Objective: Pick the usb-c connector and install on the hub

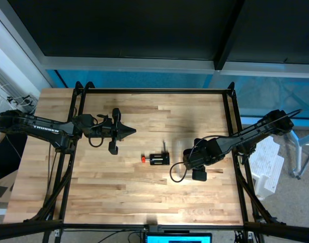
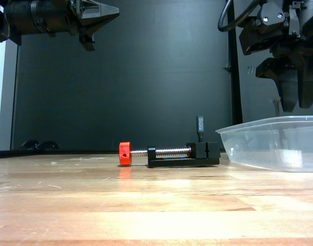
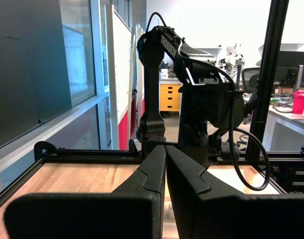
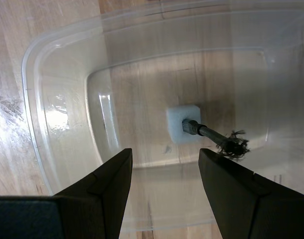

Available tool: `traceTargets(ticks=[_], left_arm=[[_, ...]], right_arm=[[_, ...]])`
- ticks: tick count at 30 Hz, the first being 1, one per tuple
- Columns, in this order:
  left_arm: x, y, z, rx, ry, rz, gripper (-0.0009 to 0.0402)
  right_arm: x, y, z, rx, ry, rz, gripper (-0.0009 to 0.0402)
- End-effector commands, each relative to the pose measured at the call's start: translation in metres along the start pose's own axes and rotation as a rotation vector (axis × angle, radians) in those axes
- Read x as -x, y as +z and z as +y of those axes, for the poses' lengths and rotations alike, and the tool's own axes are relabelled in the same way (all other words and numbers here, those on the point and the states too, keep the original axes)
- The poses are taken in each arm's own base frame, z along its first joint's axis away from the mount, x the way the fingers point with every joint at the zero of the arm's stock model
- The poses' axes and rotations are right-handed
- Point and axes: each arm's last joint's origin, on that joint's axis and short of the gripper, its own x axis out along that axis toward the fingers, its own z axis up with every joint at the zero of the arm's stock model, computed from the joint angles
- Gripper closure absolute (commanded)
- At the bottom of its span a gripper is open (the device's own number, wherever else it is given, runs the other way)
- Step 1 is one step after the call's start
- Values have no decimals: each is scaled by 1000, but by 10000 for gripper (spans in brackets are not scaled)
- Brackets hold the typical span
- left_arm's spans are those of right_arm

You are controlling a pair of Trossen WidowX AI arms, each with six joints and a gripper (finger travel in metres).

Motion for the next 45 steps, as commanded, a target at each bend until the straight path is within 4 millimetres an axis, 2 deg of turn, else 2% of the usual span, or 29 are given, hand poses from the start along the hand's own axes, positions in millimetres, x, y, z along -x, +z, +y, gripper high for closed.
traceTargets(ticks=[1, 9, 45], left_arm=[[0, 0, 0, 0, 0, -1, 393], [0, 0, 0, 0, 0, 0, 393], [0, 0, 0, 0, 0, -1, 393]], right_arm=[[-4, -1, 0, 0, 6, -3, 208], [-15, -5, 1, 0, 21, -21, 208], [-41, -17, 1, -2, 39, -47, 208]])
